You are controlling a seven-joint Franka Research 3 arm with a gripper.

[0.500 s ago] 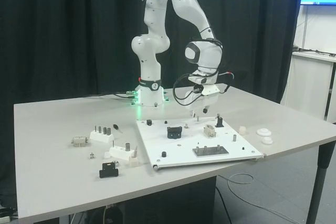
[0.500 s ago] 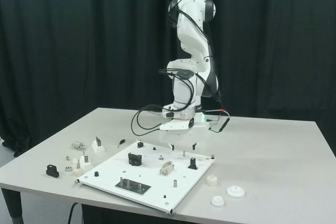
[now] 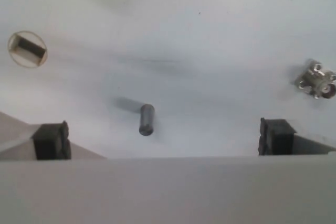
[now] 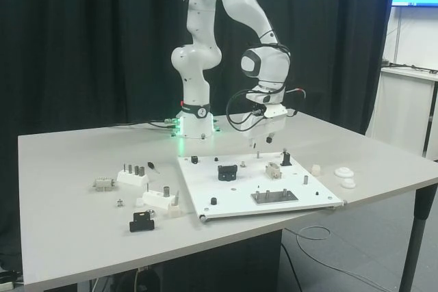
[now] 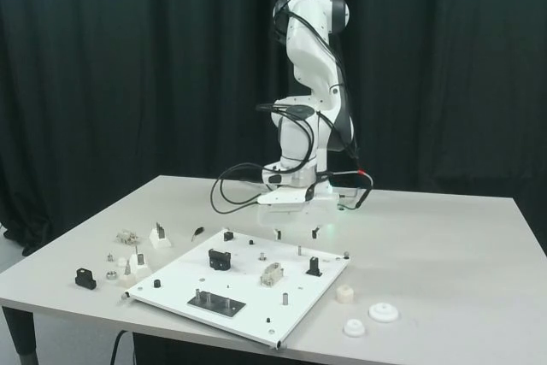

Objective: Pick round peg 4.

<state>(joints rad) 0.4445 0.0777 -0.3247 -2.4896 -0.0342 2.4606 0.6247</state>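
1. Hand (image 3: 163, 139) is spread wide, nothing held: in the wrist view the two black fingertips (image 3: 51, 141) sit far apart with bare white board between them
2. No contact visible: fingertips touch neither the peg nor the board, and in both room views the hand (image 4: 263, 143) hangs clear above the board
3. Round peg 4 (image 3: 146, 119) is a short grey pin standing upright on the white assembly board (image 4: 233, 193), in the gap between the fingertips, nearer one than the other and apart from both
4. In the first room view the peg (image 4: 256, 157) is a small pin in the board's back row, directly under the hand; in the second room view it stands at (image 5: 299, 250) below the hand (image 5: 297, 232)
5. Wrist view also shows a slot with a dark insert (image 3: 27, 49) off to one side of the peg and a small metal connector (image 3: 317, 81) off to the other, both well apart from the fingertips
6. On the board: black bracket (image 4: 227, 171), grey plate with pins (image 4: 274, 196), black post (image 4: 285, 158) just beside the hand's footprint
7. Tabletop (image 4: 68, 162) carries loose parts beside the board: white blocks with pins (image 4: 133, 176), black clip (image 4: 142, 221), white gears (image 4: 344, 174)
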